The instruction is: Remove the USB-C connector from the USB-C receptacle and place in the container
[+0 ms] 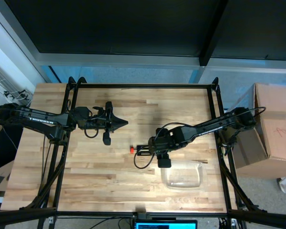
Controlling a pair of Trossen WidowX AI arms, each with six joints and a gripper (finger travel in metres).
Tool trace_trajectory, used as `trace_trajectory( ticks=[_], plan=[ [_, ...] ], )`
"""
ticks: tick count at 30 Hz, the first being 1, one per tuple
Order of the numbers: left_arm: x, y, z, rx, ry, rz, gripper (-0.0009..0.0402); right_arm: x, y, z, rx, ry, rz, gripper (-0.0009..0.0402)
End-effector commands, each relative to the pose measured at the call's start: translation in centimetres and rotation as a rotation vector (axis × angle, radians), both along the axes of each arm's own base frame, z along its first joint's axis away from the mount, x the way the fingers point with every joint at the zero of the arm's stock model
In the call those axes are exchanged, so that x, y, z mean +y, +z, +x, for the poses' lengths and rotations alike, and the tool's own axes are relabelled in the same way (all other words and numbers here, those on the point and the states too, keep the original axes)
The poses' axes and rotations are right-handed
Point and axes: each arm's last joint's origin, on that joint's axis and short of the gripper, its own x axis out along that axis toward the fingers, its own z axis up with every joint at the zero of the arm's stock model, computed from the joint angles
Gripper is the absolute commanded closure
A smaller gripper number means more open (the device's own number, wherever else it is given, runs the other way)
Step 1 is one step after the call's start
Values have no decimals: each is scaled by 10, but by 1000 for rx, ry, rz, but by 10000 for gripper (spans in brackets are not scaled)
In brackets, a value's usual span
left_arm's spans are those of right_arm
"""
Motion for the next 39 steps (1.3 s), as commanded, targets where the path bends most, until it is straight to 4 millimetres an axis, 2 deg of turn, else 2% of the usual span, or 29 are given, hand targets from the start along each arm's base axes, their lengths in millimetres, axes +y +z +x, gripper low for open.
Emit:
trace_trajectory(
  ticks=[1, 4, 7, 20, 23, 28, 39],
  plan=[
    [0, 0, 0, 0, 0, 0, 393, 2, -7, 6, -10, -11, 6, 197],
    [0, 0, 0, 0, 0, 0, 393, 2, -8, 9, -35, -16, 6, 200],
    [0, 0, 0, 0, 0, 0, 393, 2, -8, 10, -49, -20, 7, 221],
    [0, 0, 0, 0, 0, 0, 393, 2, -11, 9, -39, -18, 4, 397],
    [0, 0, 0, 0, 0, 0, 393, 2, -10, 9, -41, -19, 5, 384],
    [0, 0, 0, 0, 0, 0, 393, 1, -5, 8, -54, -21, 9, 395],
    [0, 0, 0, 0, 0, 0, 393, -1, 22, -2, -118, -20, 27, 393]
  ],
)
